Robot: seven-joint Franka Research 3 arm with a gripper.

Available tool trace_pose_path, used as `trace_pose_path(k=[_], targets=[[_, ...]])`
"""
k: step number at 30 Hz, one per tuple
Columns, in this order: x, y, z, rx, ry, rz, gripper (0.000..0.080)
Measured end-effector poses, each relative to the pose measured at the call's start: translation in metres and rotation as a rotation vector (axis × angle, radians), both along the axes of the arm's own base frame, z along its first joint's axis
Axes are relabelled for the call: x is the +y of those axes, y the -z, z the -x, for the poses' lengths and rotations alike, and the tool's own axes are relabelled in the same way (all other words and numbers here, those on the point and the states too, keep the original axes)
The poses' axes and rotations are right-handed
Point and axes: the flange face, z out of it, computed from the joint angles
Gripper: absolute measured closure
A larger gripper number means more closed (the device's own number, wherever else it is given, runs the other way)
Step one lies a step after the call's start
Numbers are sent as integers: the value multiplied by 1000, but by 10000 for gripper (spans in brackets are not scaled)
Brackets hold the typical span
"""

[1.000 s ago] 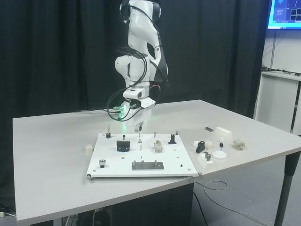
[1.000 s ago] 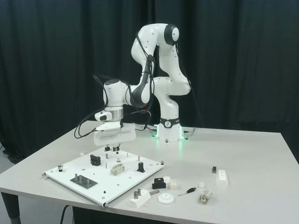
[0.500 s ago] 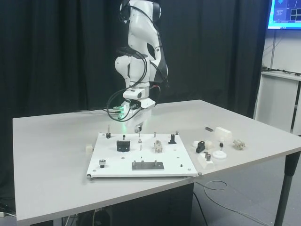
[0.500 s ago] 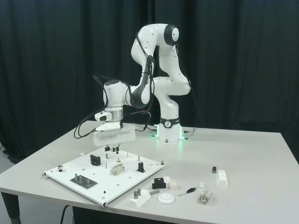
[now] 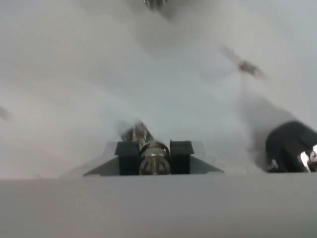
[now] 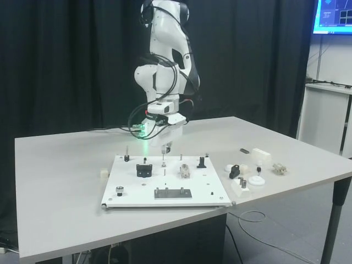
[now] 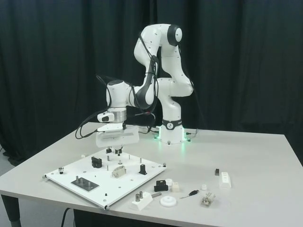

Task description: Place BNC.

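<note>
The jaws of the white arm's gripper (image 5: 154, 159) are clamped on a metal cylindrical BNC connector (image 5: 153, 157) above the white assembly board (image 6: 137, 190). Step in hand: carrying. Next move calls for alignment, then lowering.

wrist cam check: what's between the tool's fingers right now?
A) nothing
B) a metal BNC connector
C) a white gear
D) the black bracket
B: in the wrist view the tool is shut on the metal BNC connector, gripped between its two black fingers above the white board.
</note>
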Motion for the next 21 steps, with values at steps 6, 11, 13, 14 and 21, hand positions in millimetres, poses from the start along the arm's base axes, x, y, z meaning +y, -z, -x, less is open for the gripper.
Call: trace_pose_path(k=[6,11,13,14,21], targets=[[25,-9,-12,-18,3,-5,676],[52,-18,-21,-26,18,-16,676],[63,-21,-24,-29,32,-21,676],[69,-23,-25,-29,38,-23,676],[109,-34,-33,-23,58,-41,676]])
